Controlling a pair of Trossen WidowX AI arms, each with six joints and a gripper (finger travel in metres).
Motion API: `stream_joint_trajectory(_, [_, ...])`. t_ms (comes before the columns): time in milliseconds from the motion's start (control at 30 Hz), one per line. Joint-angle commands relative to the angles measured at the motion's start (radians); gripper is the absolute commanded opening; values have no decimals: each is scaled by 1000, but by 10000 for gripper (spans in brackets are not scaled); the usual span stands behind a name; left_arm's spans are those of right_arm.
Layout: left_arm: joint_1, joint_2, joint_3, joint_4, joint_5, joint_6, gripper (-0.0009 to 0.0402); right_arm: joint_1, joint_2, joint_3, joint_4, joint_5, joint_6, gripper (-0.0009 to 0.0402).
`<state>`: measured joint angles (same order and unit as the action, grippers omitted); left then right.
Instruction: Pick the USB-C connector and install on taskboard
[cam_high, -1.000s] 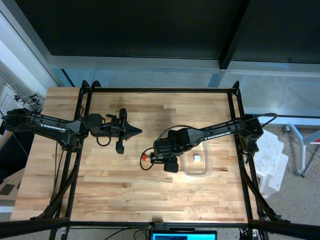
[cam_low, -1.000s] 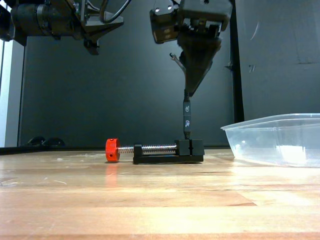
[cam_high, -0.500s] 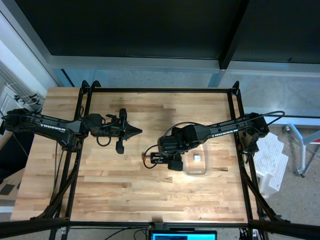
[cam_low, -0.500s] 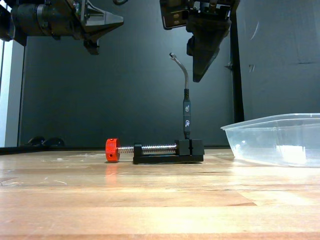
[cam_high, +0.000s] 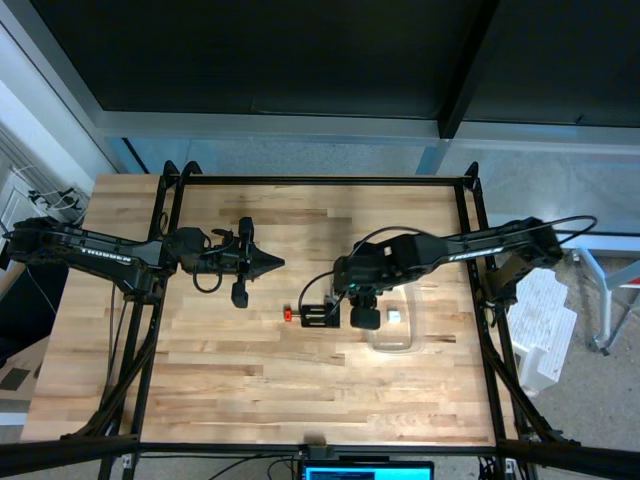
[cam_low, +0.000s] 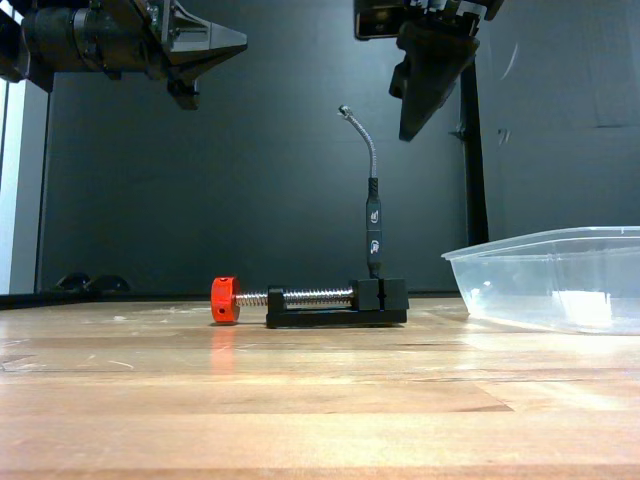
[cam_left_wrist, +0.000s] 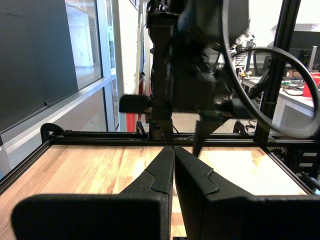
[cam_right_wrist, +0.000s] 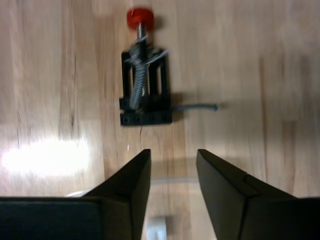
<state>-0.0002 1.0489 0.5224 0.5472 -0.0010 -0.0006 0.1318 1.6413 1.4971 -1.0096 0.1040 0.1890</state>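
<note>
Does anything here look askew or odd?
Only the cable tail of the plug standing in the black block bends sideways. Right pincer hangs open above, beside it; left pincer shut, raised at left.

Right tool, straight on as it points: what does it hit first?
Probably bare table between taskboard and tray, maybe its rim. Right tool hangs open above; left tool parked shut at left.

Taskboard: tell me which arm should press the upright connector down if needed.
Right. The right hand hangs open just above and beside the connector standing in the taskboard; the left hand, shut, is parked high, well off to the left.
</note>
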Motion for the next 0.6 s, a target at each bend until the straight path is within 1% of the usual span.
stream_joint_trajectory(33, [0,0,0,0,0,0,0,-10,-86,-78,79,0,-24,74])
stream_joint_trajectory(233, [0,0,0,0,0,0,0,-34,-239,-215,248,-3,-64,0])
stream_joint_trajectory(267, [0,0,0,0,0,0,0,-39,-263,-239,277,-5,-68,-3])
stream_joint_trajectory(367, [0,0,0,0,0,0,0,-61,-338,-303,359,-29,-69,6])
stream_joint_trajectory(467, [0,0,0,0,0,0,0,-85,-409,-370,438,-29,-87,-2])
stream_joint_trajectory(533, [0,0,0,0,0,0,0,-100,-458,-420,502,-32,-94,1])
stream_joint_trajectory(567, [0,0,0,0,0,0,0,-109,-480,-445,537,-40,-94,1])
stream_joint_trajectory(600, [0,0,0,0,0,0,0,-117,-501,-468,571,-57,-93,0])
